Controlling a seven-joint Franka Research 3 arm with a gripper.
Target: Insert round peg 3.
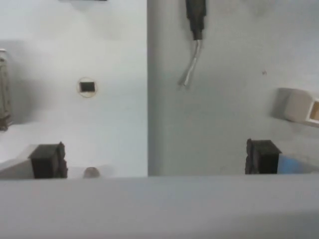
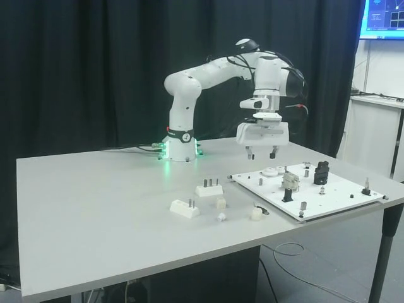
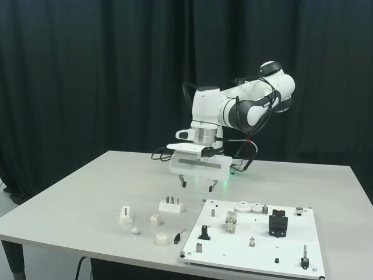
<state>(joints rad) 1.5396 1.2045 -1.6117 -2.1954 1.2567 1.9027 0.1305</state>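
Note:
Two white holder blocks carry short upright pegs: one (image 2: pixel 209 188) (image 3: pixel 172 204) close to the board's corner, the other (image 2: pixel 185 207) (image 3: pixel 125 214) farther out on the table. I cannot tell which peg is round peg 3. The white board (image 2: pixel 328 201) (image 3: pixel 245 259) holds several fixtures and sockets. My gripper (image 2: pixel 261 151) (image 3: pixel 197 185) (image 1: pixel 154 159) hangs open and empty above the board's corner, nearest the arm's base. In the wrist view the board (image 1: pixel 75 124) with a small rectangular hole (image 1: pixel 87 86) lies under one black fingertip (image 1: pixel 47 160), and grey table under the other.
On the table beside the board lie small white blocks (image 2: pixel 221 202) (image 2: pixel 255 214) (image 3: pixel 155 219) (image 3: pixel 161 238) and a black plug with a short cable (image 3: pixel 178 236) (image 1: pixel 196 22). A white block (image 1: pixel 299 104) shows near the far fingertip. Green light glows at the arm's base (image 2: pixel 165 146).

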